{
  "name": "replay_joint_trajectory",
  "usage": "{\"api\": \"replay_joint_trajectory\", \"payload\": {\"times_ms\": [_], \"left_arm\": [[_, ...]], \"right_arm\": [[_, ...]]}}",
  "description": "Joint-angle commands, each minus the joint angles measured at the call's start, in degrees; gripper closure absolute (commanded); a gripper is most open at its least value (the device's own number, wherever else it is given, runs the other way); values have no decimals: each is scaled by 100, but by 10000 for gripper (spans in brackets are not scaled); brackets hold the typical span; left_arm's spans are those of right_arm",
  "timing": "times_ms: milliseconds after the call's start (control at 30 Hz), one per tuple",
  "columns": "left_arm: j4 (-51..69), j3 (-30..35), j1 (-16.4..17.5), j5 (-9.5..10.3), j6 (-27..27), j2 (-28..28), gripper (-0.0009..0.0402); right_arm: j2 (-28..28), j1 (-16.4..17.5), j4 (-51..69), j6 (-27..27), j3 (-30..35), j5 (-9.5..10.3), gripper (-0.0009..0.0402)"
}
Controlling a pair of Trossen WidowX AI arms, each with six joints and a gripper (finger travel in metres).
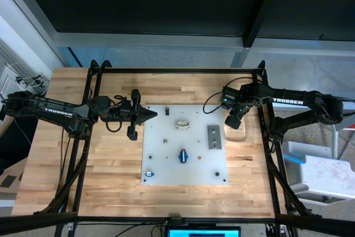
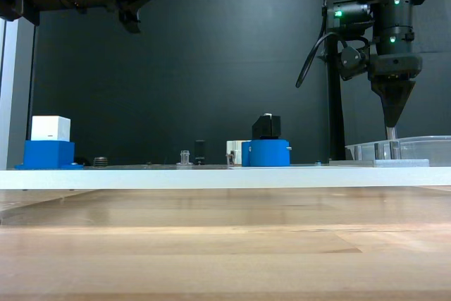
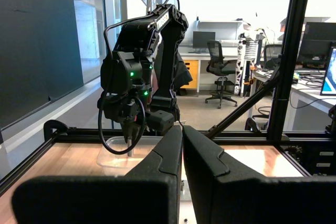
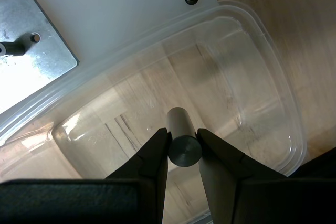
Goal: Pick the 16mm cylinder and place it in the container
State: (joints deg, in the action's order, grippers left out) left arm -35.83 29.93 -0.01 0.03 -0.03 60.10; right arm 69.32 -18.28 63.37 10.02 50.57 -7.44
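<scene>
My right gripper (image 4: pixel 182 148) is shut on the 16mm cylinder (image 4: pixel 183 142), a short grey metal peg held upright between the fingertips. Directly under it lies the container (image 4: pixel 262 45), a shallow clear tray through which the wood shows, just off the board's right edge. In the low view the cylinder (image 2: pixel 390 134) hangs at the tip of the right gripper (image 2: pixel 392 126), slightly above the container (image 2: pixel 416 147). From above, the right gripper (image 1: pixel 233 121) covers part of the container (image 1: pixel 238 136). My left gripper (image 1: pixel 151 115) hovers shut and empty, high over the board's left edge.
The white task board (image 1: pixel 166 162) carries a grey metal block (image 1: pixel 214 136), a blue-and-silver part (image 1: pixel 182 156), a small peg (image 1: pixel 165 141), a white connector (image 1: pixel 181 124) and a blue block with a white cube (image 2: pixel 48 142). Black frame rails (image 1: pixel 266 137) border the table.
</scene>
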Motion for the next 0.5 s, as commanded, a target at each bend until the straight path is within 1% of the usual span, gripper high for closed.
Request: {"api": "replay_joint_trajectory", "payload": {"times_ms": [33,167,267,367,500], "left_arm": [[-2,2,0,-2,2,0,393],[0,2,2,-2,2,0,393],[0,2,0,-2,2,0,393],[0,2,0,-2,2,0,393],[0,2,0,-2,2,0,393]], "right_arm": [[2,2,-4,2,4,-4,361],[2,2,-4,0,4,-4,360],[2,4,-2,2,4,-2,350],[2,2,13,2,4,-7,327],[2,4,17,0,4,-4,283]]}}
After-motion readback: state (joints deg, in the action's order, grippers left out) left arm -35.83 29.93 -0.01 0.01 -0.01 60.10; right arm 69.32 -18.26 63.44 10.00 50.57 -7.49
